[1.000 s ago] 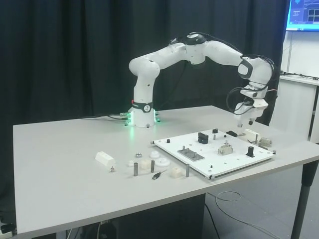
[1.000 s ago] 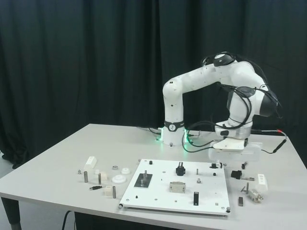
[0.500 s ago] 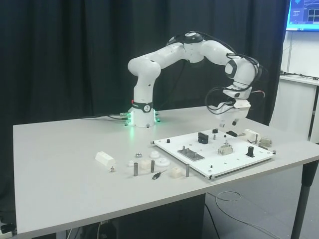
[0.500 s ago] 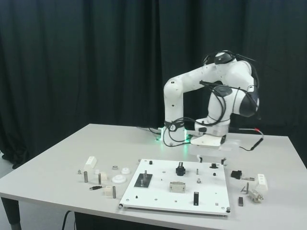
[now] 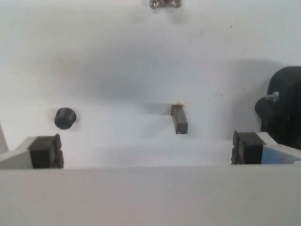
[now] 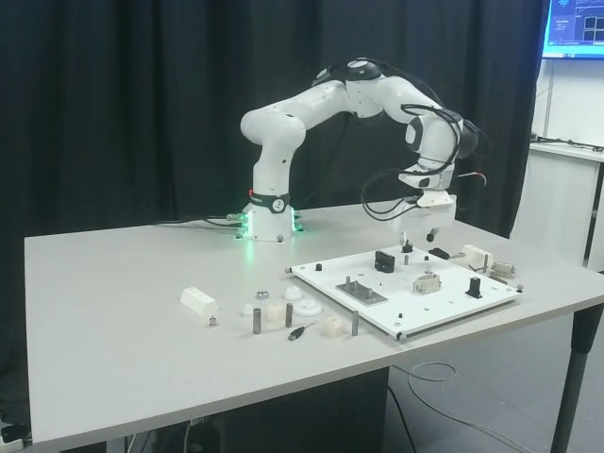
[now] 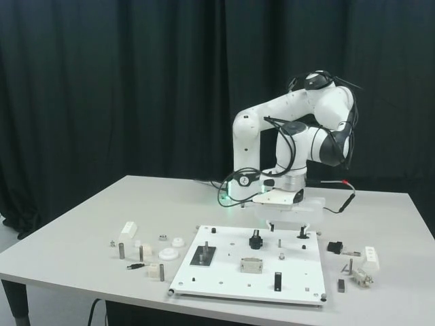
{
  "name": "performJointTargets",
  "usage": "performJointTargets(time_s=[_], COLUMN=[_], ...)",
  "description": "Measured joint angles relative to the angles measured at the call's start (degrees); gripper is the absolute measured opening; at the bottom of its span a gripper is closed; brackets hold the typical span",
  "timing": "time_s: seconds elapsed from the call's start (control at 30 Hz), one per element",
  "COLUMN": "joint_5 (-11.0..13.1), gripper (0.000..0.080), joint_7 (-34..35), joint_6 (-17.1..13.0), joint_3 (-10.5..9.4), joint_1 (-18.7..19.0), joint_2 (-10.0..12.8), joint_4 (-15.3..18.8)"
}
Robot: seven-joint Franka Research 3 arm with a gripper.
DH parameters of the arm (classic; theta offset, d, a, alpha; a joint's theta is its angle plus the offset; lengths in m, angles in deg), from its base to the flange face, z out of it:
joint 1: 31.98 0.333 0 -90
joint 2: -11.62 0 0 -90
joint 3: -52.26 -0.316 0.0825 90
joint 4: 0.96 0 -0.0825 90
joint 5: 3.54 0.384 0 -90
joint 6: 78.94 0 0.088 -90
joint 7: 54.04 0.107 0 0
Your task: Remove square peg 2.
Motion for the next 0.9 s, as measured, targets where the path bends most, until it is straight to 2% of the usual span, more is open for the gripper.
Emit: performJointTargets(time_s=[0.33,0.9], joint_5=[4.1,8.1], gripper=[0.08,0.08], joint_7=[-1.7,-3.8], joint_6=[-3.1,-8.9], joint_3=[-0.63,-3.72], joint_1=[1.9,3.2], joint_2=[0.0,0.1], joint_4=[3.9,7.2])
